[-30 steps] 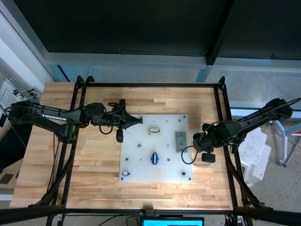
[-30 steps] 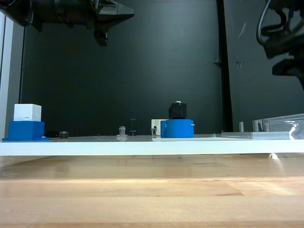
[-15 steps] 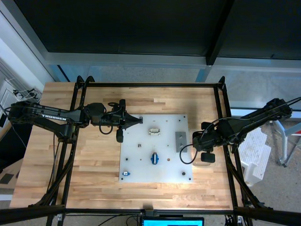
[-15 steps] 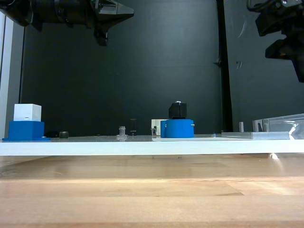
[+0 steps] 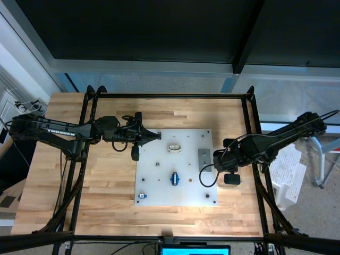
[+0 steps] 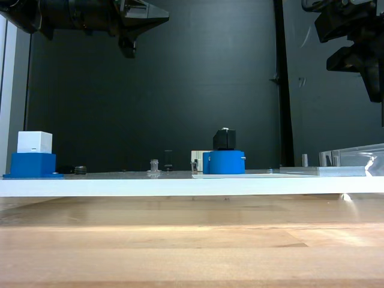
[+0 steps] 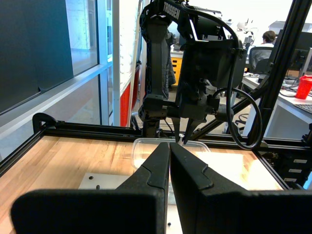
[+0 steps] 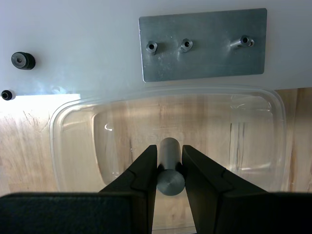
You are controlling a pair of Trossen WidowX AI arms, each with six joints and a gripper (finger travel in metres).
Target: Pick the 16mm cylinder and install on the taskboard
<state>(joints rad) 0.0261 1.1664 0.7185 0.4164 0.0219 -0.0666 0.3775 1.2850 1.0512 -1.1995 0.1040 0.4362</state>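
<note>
Right gripper [image 8: 169,149] clamped on 16mm cylinder [image 8: 170,182] above clear tray [image 8: 62,127], mid-right of high view by taskboard [image 5: 186,194] edge, left gripper [image 7: 169,147] fingers pressed together, hovering upper left of board.

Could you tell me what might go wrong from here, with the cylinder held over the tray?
1. The right gripper holds the cylinder only by its fingertips above the tray, so it could slip or tilt.
2. The block's holes look small; slight misalignment could jam it.
The left gripper, shut, hangs over the board's far left corner, probably out of the way.
</note>
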